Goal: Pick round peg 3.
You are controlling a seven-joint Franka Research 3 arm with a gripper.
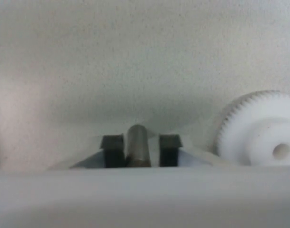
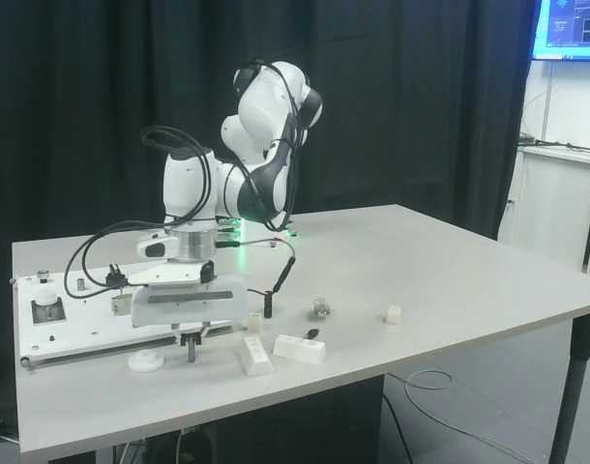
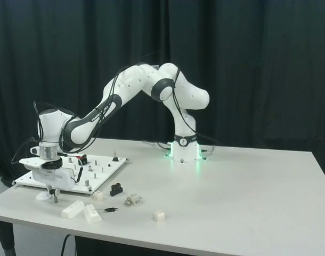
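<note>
Wrist view: tool apparently pinching upright grey peg, white gear just beside.

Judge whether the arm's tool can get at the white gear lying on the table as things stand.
Probably yes, but not right away: the tool already holds a round peg; the white gear lies uncovered right beside it.

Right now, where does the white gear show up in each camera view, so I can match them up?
Wrist view: the white gear lies on the table to one side of the gripper, which holds the round peg.
First room view: the gear lies near the table's front edge, just beside the gripper.
Second room view: it lies below the gripper, partly hidden.
Shared landmark: the gripper with its peg, right next to the gear.
</note>
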